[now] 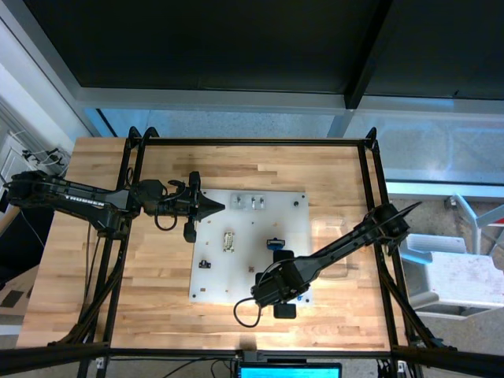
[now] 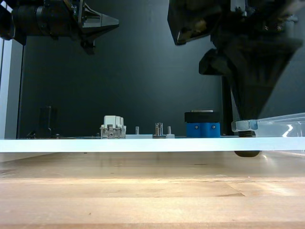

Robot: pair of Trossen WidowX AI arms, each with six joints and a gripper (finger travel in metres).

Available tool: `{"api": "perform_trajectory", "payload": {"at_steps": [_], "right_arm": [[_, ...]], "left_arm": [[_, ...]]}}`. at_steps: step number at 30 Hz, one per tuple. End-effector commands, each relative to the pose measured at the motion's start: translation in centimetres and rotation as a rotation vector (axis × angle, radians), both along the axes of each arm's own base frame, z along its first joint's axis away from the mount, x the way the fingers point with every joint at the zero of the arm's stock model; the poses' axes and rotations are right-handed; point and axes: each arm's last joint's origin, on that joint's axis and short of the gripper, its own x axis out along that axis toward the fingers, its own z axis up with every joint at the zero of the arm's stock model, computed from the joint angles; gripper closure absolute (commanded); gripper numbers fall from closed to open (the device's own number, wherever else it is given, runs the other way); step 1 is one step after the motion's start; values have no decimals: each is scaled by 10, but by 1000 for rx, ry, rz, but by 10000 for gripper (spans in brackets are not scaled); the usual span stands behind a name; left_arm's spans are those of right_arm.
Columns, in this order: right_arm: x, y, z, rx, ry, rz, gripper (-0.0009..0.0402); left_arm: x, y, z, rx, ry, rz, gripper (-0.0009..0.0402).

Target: Pick the M12 fastener and fasten on the M12 threads

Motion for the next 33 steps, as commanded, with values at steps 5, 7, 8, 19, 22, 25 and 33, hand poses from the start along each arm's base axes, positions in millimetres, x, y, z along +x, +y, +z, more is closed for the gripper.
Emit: {"api": "perform_trajectory", "payload": {"at_steps": [5,7,8,19,22,25,33], "right_arm": [[1,2,-2,8,-2,2,393],[1,2,-2,14,1,3,393],[1,2,-2,16,1,3,393],[-4,9,8,269,90,109,393],[-5,6,9,187,69,69,393],[-4,2,10,102,27,16,393],[1,-3,9,39,-26,-15,393]], "left_arm": [[0,0,0,0,0,0,393],[0,0,0,0,0,0,393],[0,0,0,0,0,0,393],[0,0,0,0,0,0,393],[0,0,0,0,0,0,393],[0,0,0,0,0,0,393],[0,0,0,0,0,0,393]]}}
